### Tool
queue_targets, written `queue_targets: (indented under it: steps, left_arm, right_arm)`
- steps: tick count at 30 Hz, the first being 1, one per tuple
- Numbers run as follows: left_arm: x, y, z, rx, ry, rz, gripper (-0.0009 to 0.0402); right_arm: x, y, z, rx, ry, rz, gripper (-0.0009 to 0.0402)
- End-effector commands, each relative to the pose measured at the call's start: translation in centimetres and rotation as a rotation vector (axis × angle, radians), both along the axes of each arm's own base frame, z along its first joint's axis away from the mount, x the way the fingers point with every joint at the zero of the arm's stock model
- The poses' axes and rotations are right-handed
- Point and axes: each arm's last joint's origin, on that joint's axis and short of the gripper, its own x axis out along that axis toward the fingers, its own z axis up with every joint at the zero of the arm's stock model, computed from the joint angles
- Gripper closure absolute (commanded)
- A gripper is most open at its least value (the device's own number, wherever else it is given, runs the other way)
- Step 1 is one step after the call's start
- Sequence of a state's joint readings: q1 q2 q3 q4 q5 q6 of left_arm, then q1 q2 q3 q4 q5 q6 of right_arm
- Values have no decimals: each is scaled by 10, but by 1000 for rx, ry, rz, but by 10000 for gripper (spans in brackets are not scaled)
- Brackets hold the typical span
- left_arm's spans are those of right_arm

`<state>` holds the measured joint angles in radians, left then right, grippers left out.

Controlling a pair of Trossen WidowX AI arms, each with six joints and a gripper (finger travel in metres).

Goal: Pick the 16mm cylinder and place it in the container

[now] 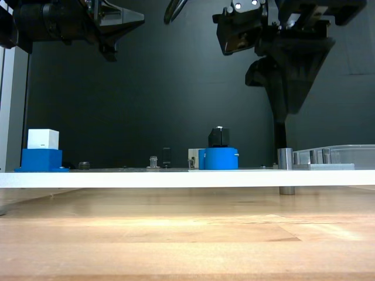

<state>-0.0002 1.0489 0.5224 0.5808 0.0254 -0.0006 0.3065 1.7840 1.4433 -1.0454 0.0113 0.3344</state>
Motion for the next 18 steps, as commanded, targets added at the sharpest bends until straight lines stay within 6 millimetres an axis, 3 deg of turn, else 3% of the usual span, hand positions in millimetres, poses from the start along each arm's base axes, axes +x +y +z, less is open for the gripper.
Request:
queue_targets:
  steps: [1, 18]
  left_arm:
    - [0, 0, 0, 0, 0, 0, 393]
    - [0, 0, 0, 0, 0, 0, 393]
  right_arm:
    - [2, 3, -5, -5, 10, 7, 235]
    - [8, 5, -23, -55, 20, 4, 236]
